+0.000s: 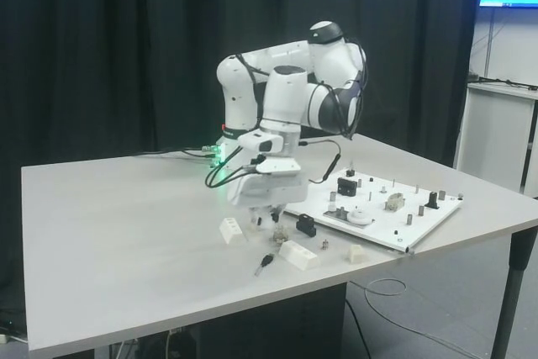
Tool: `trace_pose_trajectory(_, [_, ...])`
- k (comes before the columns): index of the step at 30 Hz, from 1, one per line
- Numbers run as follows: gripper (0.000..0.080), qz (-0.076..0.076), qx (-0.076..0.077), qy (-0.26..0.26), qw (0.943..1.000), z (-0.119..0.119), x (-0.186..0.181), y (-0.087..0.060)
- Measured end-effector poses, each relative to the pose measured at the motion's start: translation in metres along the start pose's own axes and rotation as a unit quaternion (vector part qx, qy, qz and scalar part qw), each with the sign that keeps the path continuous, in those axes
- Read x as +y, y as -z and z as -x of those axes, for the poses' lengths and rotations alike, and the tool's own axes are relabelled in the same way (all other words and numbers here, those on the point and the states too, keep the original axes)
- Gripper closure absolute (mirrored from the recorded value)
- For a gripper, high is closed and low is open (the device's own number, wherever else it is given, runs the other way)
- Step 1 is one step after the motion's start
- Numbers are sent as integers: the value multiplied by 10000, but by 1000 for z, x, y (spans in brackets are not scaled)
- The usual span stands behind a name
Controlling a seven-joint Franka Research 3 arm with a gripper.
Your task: Place medium gear.
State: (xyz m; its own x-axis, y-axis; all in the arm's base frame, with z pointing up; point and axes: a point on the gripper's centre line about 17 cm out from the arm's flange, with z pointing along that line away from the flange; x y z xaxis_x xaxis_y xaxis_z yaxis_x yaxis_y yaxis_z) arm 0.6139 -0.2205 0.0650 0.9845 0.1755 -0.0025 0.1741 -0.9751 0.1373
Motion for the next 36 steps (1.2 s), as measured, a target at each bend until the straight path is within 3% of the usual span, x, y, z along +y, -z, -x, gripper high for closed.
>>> trace_pose_trajectory(18, [410,-279,-24,54,9996,-3,25,-38])
trace_pose_trajectory(36, [410,-399,-16,85,9992,-5,33,-50])
